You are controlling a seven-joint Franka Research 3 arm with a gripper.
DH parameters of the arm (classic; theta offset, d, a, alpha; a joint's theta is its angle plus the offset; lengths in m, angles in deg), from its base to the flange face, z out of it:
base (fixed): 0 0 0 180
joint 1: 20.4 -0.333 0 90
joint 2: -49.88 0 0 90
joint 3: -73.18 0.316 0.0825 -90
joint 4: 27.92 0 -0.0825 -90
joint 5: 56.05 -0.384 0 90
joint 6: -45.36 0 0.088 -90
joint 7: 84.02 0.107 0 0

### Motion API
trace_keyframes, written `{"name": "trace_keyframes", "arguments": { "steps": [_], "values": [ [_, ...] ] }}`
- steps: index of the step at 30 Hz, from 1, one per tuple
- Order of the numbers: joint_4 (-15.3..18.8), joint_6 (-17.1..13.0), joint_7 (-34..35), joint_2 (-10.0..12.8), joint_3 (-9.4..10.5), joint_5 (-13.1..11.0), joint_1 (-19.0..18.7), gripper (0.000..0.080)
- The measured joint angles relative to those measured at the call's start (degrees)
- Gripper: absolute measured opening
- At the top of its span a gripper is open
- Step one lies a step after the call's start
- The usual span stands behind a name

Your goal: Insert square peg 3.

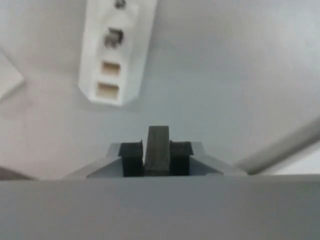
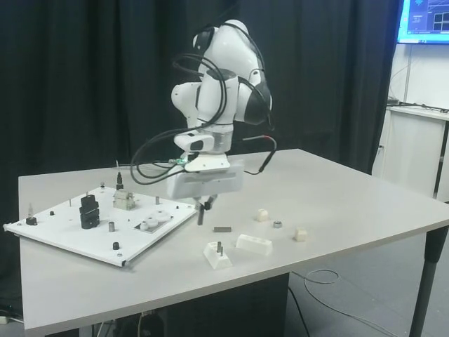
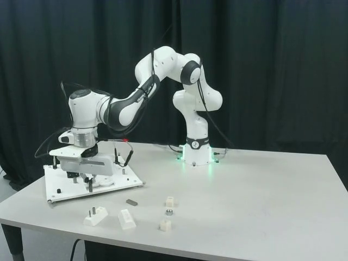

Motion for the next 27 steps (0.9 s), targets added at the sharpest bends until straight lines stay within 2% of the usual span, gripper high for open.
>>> {"name": "trace_keyframes", "arguments": {
  "steps": [8, 14, 27],
  "values": [
    [1.4, 2.7, -4.2, -2.3, -0.01, 2.9, 2.0, 0.0108],
    [3.6, 2.9, -8.1, -4.3, -0.17, 4.6, 3.5, 0.0108],
    [9.1, 2.3, -19.2, -7.6, -2.11, 5.7, 5.2, 0.0108]
  ]
}}
